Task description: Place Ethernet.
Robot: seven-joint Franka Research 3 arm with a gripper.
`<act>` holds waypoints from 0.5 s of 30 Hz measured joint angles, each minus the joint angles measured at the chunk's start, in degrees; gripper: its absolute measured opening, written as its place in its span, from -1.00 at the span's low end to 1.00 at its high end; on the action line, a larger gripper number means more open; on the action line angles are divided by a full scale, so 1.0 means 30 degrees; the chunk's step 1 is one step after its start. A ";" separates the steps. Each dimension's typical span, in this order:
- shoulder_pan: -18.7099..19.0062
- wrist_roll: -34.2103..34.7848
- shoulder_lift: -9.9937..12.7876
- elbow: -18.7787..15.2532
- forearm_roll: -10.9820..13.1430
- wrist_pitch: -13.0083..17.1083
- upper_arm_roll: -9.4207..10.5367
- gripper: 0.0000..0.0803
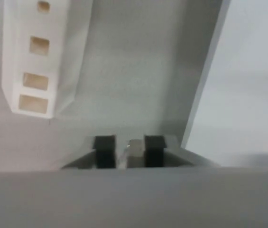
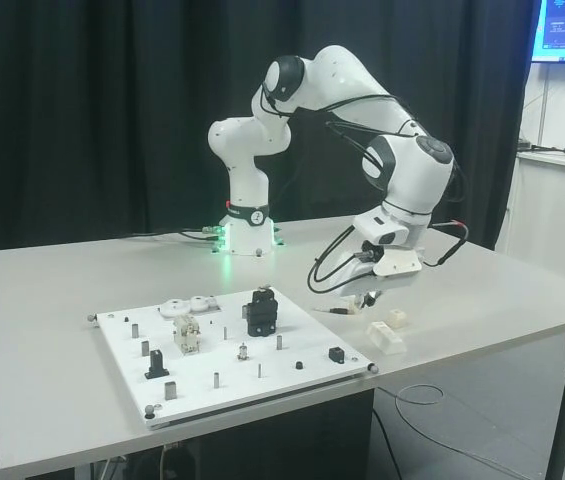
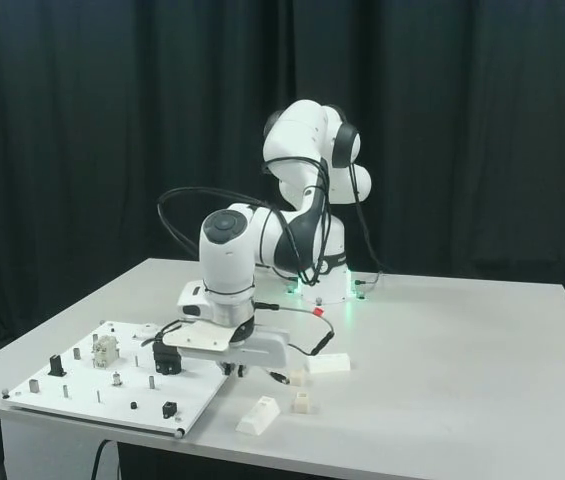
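The white robot arm (image 2: 342,90) is bent over the grey table (image 2: 52,290), and its gripper (image 2: 365,298) hangs low just beside the near right corner of the flat white assembly board (image 2: 212,395). In the wrist view the two black fingertips (image 1: 105,151) stand a little apart, and between them sits a small pale piece (image 1: 134,147), the Ethernet plug as far as I can tell; the fingers seem to pinch it, though the piece is too small to name with certainty. A thin cable (image 2: 334,311) runs from the gripper toward the board side in the first room view.

In front of the gripper, on the bare table, lies a long white block with a row of square openings (image 1: 32,61); it appears also in the first room view (image 2: 385,337), with a smaller white block (image 2: 398,318) just beside it. The gripper is above the table surface, near these blocks but not touching them.

On the board stand several small fixtures: a black square holder (image 2: 262,312), a small black socket (image 2: 335,353) near the right edge, and some short grey pins (image 2: 216,379). The base of the arm shows green lights (image 2: 224,232).
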 joint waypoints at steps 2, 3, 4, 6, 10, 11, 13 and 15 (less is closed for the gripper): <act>-0.0044 0.0024 -0.0071 -0.0133 -0.0172 0.0033 0.0151 -0.80; -0.0069 0.0054 -0.0111 -0.0205 -0.0249 0.0060 0.0223 -0.80; -0.0095 0.0089 -0.0145 -0.0263 -0.0327 0.0082 0.0293 -0.26; -0.0140 0.0168 -0.0204 -0.0350 -0.0525 0.0105 0.0426 -0.26; -0.0157 0.0260 -0.0286 -0.0483 -0.0731 0.0149 0.0574 0.58; -0.0157 0.0282 -0.0310 -0.0523 -0.0773 0.0168 0.0602 0.58; -0.0158 0.0343 -0.0374 -0.0625 -0.0876 0.0216 0.0660 0.58; -0.0170 0.0363 -0.0433 -0.0717 -0.0974 0.0265 0.0732 0.58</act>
